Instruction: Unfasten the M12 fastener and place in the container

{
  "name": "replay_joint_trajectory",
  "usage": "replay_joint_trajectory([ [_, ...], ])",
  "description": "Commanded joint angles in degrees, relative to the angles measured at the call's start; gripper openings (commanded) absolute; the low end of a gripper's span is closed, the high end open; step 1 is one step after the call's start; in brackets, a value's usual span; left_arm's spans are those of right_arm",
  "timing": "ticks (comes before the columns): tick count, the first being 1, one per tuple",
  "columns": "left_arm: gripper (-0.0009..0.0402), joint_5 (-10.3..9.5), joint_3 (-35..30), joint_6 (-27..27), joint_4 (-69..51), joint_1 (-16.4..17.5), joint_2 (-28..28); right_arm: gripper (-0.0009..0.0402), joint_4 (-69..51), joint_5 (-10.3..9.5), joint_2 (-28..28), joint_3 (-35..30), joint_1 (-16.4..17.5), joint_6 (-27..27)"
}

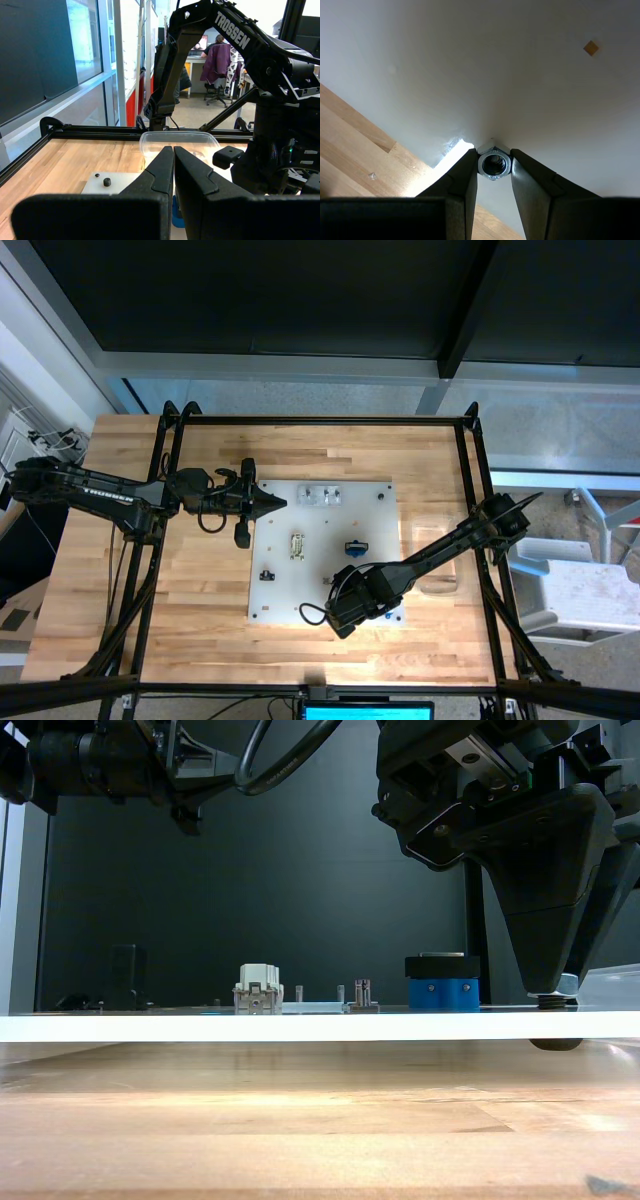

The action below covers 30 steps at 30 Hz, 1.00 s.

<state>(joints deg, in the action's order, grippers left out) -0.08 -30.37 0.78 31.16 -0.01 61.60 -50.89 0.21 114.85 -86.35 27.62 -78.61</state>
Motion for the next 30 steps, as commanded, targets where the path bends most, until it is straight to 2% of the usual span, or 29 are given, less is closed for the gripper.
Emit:
replay_joint_trajectory([
  [1, 0.0000, 0.02, 0.00, -0.02, 0.02, 0.00, 0.00, 0.0052, -0.02, 0.04, 0.02, -0.02, 0.00, 1.62],
  [5, 0.0000, 0.02, 0.00, -0.02, 0.02, 0.00, 0.00, 0.0042, -0.02, 0.04, 0.02, -0.02, 0.00, 5.51],
  [7, 0.0000, 0.02, 0.00, -0.02, 0.02, 0.02, 0.00, 0.0037, 0.00, 0.04, 0.02, -0.02, 0.02, 9.73],
  [10, 0.0000, 0.02, 0.00, -0.02, 0.02, 0.02, 0.00, 0.0031, 0.02, 0.04, 0.02, -0.02, 0.02, 18.49],
  [16, 0.0000, 0.02, 0.00, -0.02, 0.02, 0.00, 0.00, 0.0026, -0.09, -0.04, 0.00, -0.02, 0.02, 39.78],
  [20, 0.0000, 0.02, 0.00, -0.02, 0.02, 0.00, 0.00, 0.0028, -0.13, -0.04, 0.00, -0.02, 0.02, 50.82],
  [24, 0.0000, 0.02, 0.00, -0.02, 0.02, 0.00, 0.00, 0.0028, -0.17, -0.09, -0.02, -0.02, 0.07, 56.87],
  [30, 0.0000, 0.02, 0.00, -0.02, 0.02, 0.00, 0.00, 0.0028, -0.42, -0.09, -0.11, -0.57, 0.07, 61.31],
])
